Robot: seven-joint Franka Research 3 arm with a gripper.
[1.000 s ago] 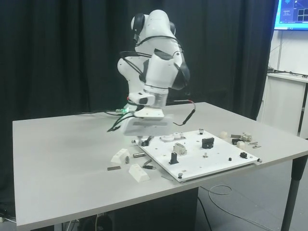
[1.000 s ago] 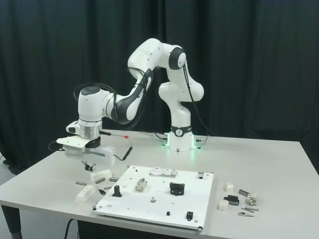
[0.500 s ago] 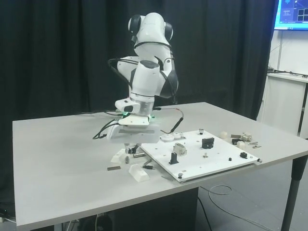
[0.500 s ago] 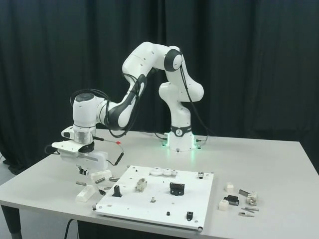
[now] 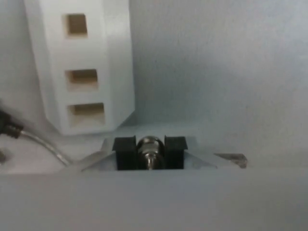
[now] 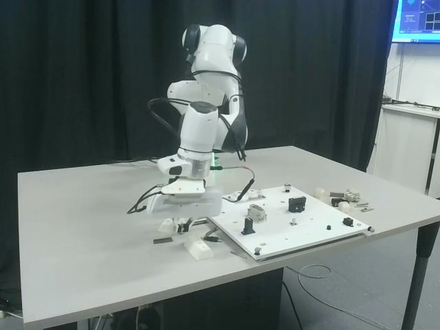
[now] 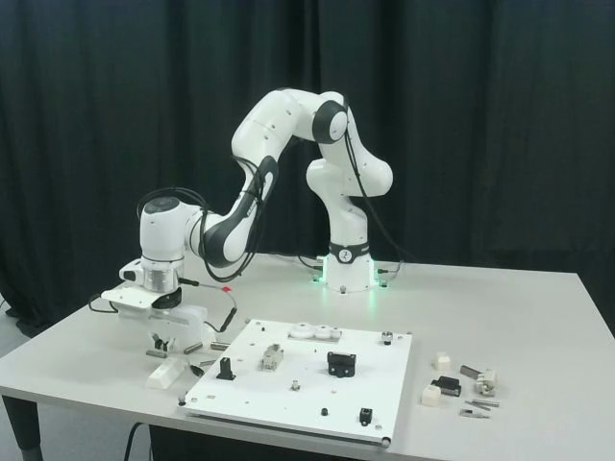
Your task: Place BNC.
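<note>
In the wrist view a small metal BNC connector (image 5: 150,151) sits between my two black pads (image 5: 124,153); my gripper (image 5: 150,155) is shut on it. Just beyond it lies a white holder block (image 5: 86,67) with three square holes. In the room views my gripper (image 6: 182,225) (image 7: 161,344) hangs low over the loose parts beside the white board (image 6: 309,230) (image 7: 370,389), close above the table. The connector itself is too small to make out in the room views.
A white block (image 6: 198,247) (image 7: 165,373) lies near the table's front edge, with small grey pins and a flat plate (image 6: 163,240) around it. The board carries black and metal fixtures (image 7: 340,363). More small parts (image 7: 461,382) lie past the board's other side.
The arm has swung away from the board's corner toward the loose parts and come down lower over the table. The hand stays shut on the connector.
</note>
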